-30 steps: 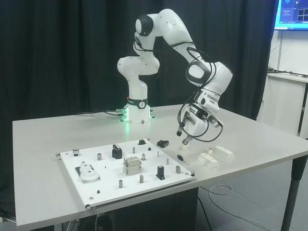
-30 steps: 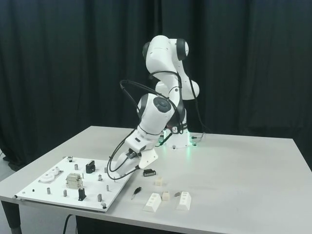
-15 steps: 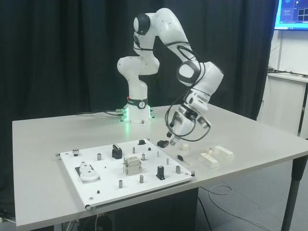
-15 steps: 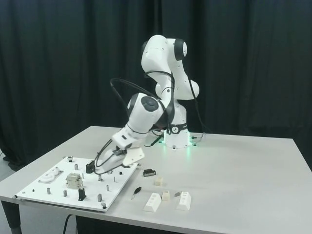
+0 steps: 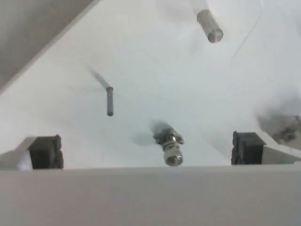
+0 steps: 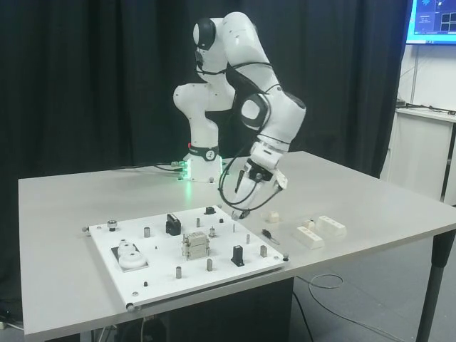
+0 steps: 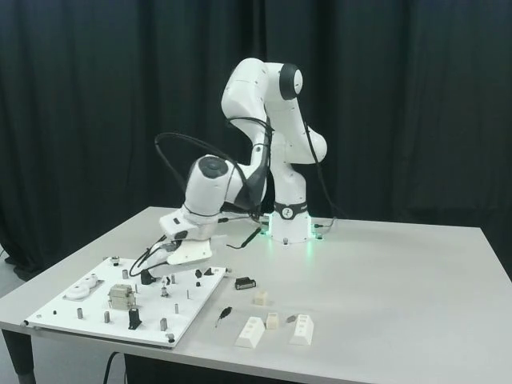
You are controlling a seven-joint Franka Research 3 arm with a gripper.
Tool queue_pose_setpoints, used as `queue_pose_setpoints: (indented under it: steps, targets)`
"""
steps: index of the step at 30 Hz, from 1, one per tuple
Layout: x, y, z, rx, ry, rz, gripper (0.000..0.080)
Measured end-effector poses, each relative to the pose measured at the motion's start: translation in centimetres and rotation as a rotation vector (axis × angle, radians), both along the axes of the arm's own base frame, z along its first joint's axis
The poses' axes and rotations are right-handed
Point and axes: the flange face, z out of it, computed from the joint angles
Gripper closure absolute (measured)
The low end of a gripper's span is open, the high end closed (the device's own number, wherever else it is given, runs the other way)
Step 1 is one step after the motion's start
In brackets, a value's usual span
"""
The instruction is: Remove round peg 1.
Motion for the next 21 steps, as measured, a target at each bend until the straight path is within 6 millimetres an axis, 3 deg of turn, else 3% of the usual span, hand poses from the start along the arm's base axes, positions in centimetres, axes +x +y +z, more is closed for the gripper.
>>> queue_pose_setpoints:
  steps: [21]
  targets:
    - [-2.0, -3.4, -0.4, 0.170, -0.148, -0.343, 0.0003]
